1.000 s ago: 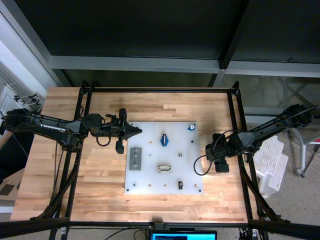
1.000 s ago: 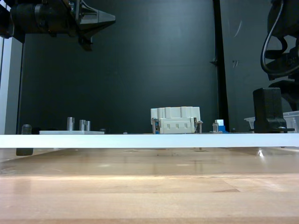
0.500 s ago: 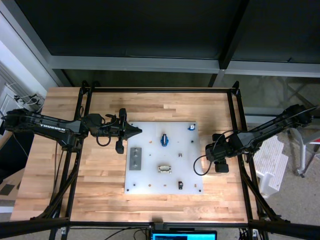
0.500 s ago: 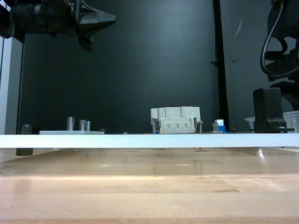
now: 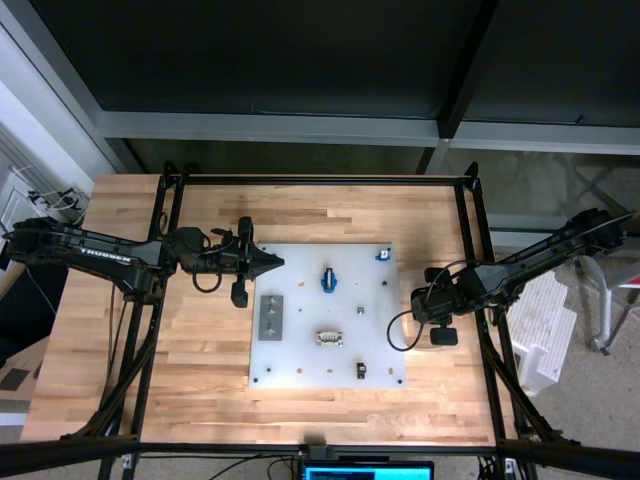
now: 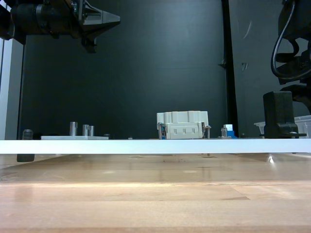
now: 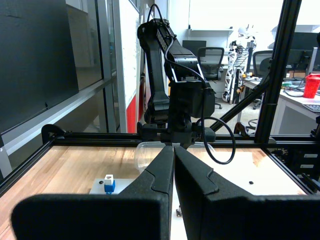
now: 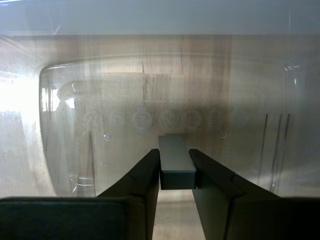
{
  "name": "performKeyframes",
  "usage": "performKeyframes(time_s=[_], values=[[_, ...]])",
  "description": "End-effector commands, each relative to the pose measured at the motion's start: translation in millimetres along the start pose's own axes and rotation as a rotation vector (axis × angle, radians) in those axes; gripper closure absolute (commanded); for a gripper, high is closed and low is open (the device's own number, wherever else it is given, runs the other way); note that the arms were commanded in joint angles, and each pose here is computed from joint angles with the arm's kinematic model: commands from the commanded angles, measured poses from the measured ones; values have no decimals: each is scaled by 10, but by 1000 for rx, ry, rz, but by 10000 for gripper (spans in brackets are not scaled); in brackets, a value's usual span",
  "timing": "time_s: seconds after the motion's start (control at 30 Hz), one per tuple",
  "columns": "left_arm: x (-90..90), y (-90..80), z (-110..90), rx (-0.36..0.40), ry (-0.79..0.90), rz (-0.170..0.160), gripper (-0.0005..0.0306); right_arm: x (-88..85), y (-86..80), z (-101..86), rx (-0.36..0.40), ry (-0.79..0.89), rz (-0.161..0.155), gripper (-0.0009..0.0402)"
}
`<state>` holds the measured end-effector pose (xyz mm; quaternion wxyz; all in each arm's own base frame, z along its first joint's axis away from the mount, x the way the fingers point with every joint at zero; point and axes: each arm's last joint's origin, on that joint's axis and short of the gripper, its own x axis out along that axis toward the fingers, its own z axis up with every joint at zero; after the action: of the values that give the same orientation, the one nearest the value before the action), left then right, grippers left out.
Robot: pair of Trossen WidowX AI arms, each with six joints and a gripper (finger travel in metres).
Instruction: Pick the 16mm bar and install on taskboard
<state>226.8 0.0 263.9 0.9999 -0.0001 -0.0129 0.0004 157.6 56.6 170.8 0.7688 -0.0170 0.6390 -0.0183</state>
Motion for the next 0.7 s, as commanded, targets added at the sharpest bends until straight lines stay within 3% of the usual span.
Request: performKeyframes(time_s=[0.03, 0.23, 0.47, 0.7], values=[[0, 1, 0, 0, 0, 0, 300, -1, 0, 1, 0, 0, 0, 353], [1, 0, 0, 0, 0, 0, 300, -2, 1, 1, 1, -1, 0, 382], [1, 0, 0, 0, 0, 0, 300, -10, 2, 6, 0, -4, 1, 389], [0, 1, 0, 0, 0, 0, 300, -225, 7, 88, -2, 13, -5, 389]])
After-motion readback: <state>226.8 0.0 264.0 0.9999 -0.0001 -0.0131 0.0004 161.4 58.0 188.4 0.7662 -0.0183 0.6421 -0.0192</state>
